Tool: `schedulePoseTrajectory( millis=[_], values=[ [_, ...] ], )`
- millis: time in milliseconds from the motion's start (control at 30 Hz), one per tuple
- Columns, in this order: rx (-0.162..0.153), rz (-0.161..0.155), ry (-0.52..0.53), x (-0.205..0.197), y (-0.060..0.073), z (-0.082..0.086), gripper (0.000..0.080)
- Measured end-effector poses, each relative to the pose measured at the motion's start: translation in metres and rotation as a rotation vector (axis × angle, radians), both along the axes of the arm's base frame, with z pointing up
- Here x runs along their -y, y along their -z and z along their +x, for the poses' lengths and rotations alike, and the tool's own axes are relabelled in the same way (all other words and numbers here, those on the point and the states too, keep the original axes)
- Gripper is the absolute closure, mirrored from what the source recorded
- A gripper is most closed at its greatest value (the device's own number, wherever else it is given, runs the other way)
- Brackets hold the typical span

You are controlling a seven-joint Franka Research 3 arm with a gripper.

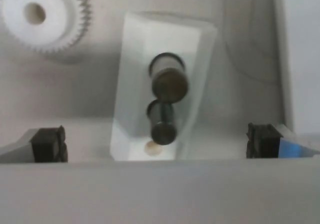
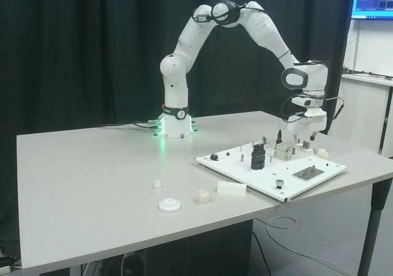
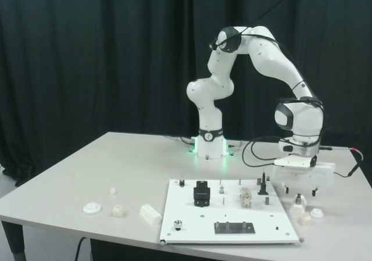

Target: Pick round peg 3.

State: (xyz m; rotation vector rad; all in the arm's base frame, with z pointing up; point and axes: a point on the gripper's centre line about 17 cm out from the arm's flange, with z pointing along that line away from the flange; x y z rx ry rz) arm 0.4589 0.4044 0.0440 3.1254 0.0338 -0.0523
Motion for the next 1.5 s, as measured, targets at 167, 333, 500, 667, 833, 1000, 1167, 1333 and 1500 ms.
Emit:
schedulePoseTrajectory(
  millis=[167, 333, 500, 667, 833, 1000, 1167, 1333, 1500],
  values=[
    [0.001, 0.0, -0.006, -0.0045, 0.0052, -0.0037, 0.0003],
    [0.003, 0.0, -0.004, -0.0054, 0.0077, -0.004, 0.0003],
    [0.001, -0.003, 0.005, -0.0044, 0.0102, -0.0042, 0.0003],
    [0.003, -0.003, 0.025, -0.0039, 0.0112, -0.0034, 0.0126],
    [0.011, 0.001, 0.037, -0.0053, 0.0109, -0.0014, 0.0306],
    [0.015, 0.004, 0.039, -0.0062, 0.0105, -0.0003, 0.0494],
    [0.015, 0.005, 0.038, -0.0065, 0.0104, -0.0004, 0.0671],
    [0.015, 0.005, 0.036, -0.0076, 0.0103, -0.0013, 0.0671],
    [0.014, 0.006, 0.03, -0.0104, 0.008, -0.0037, 0.0689]
  ],
)
